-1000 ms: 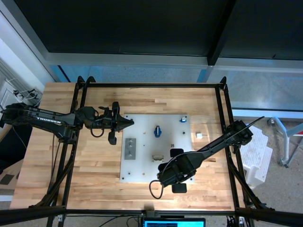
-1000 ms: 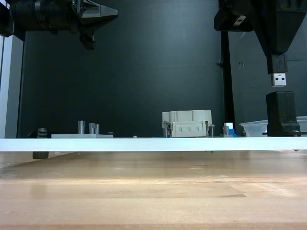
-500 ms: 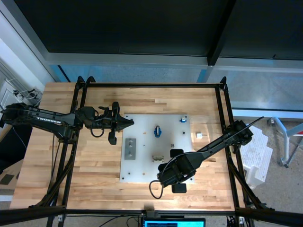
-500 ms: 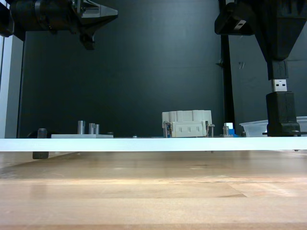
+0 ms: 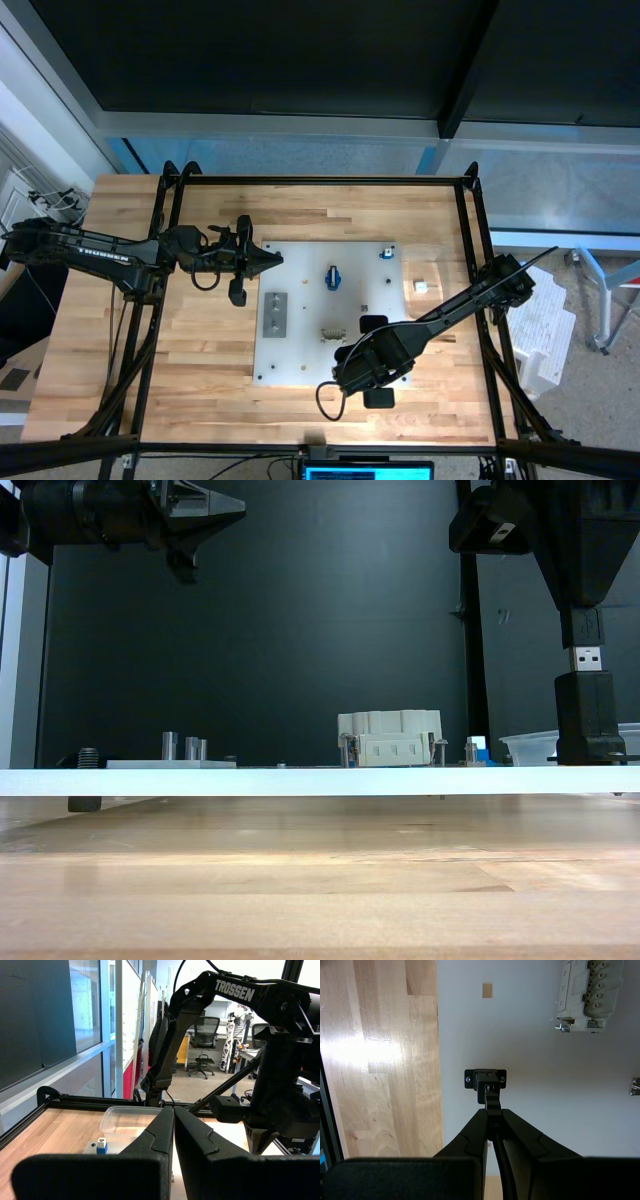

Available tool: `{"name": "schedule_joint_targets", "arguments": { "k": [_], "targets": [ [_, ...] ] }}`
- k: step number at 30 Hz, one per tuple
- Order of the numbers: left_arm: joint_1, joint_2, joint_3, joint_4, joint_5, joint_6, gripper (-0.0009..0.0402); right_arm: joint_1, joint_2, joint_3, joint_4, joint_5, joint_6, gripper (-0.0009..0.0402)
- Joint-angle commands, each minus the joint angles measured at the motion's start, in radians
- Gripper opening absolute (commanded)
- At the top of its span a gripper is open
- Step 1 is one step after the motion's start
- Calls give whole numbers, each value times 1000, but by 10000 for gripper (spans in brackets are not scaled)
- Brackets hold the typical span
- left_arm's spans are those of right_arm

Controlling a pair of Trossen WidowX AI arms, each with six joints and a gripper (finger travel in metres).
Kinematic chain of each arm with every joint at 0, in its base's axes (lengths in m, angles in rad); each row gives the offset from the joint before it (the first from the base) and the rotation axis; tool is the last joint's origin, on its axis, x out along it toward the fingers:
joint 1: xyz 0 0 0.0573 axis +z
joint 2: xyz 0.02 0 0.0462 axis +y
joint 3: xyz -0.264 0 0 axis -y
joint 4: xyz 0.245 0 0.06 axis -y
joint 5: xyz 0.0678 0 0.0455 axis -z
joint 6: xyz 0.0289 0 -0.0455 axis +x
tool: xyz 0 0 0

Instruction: Pick the USB connector and install on taskboard

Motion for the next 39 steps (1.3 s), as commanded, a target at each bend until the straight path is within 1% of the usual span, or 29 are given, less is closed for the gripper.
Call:
{"name": "schedule_joint_targets", "arguments": {
  "k": [1, 39],
  "targets": [
    [0, 0, 0, 0, 0, 0, 0, 0, 0, -1, 1, 0, -2, 0],
    [0, 0, 0, 0, 0, 0, 0, 0, 0, -2, 26, 4, -10, 0]
  ]
}}
